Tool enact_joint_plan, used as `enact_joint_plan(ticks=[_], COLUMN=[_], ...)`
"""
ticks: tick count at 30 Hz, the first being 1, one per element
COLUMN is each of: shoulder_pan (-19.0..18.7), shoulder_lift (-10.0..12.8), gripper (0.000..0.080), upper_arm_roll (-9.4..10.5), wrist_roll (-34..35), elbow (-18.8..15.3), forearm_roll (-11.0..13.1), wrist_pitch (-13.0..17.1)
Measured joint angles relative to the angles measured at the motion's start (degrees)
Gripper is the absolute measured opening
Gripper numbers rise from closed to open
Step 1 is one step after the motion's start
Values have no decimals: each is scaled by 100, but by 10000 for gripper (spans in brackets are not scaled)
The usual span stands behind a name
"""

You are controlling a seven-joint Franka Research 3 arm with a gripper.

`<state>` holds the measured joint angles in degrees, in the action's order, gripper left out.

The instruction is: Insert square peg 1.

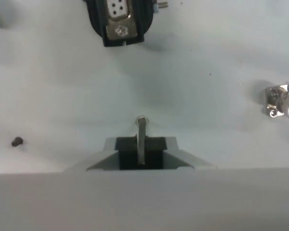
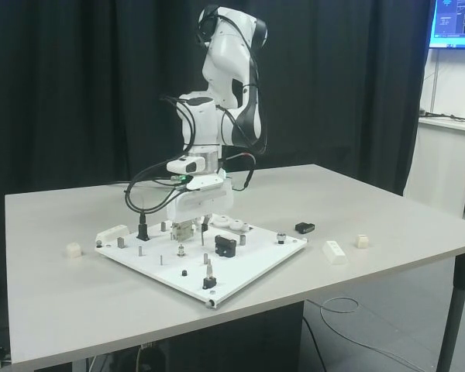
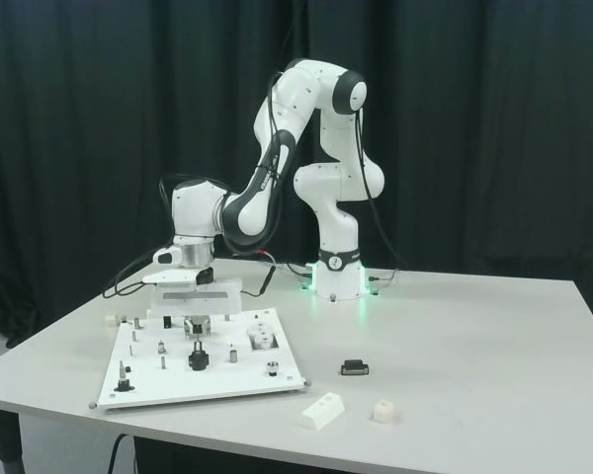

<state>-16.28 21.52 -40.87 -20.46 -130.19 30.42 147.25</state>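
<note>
Second room view gives the best overall look: the grey table (image 3: 494, 346) fills the lower half of the shot, with black curtains (image 3: 494, 128) behind it. The white arm (image 3: 316, 148) is bolted at the far side and reaches over to the left, bending down over a white board (image 3: 247, 380) that lies flat near the table's front left. The board has a bunch of small posts and fittings standing on it, too small to name one by one.

The gripper (image 3: 195, 330) hangs low over the middle of the board, pointing straight down. In the wrist view the two fingers are closed in tight on a thin grey peg (image 1: 141, 139), which stands upright between them with its far end touching or just above the board's surface, can't tell which. So the peg is in the gripper, not lying loose anywhere.

Smaller stuff: in the wrist view there's a black connector (image 1: 119, 21) with a pin socket and a screw on the board, well apart from the peg, a shiny metal fitting (image 1: 283, 100) off at the edge, and a tiny black screw head (image 1: 17, 141).

Off the board, to its right on the table, sit a white block (image 3: 321, 410), a small white cube (image 3: 382, 411) and a small black part (image 3: 355, 368). Another little white cube (image 2: 74, 249) sits just left of the board in the first room view.
</note>
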Motion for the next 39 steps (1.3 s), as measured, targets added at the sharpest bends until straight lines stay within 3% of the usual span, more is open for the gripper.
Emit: enact_joint_plan(ticks=[39], shoulder_pan=[-1], shoulder_lift=[134], gripper=[27], upper_arm_roll=[82], wrist_roll=[-243], elbow=[150], forearm_roll=[-483], wrist_pitch=[-68])
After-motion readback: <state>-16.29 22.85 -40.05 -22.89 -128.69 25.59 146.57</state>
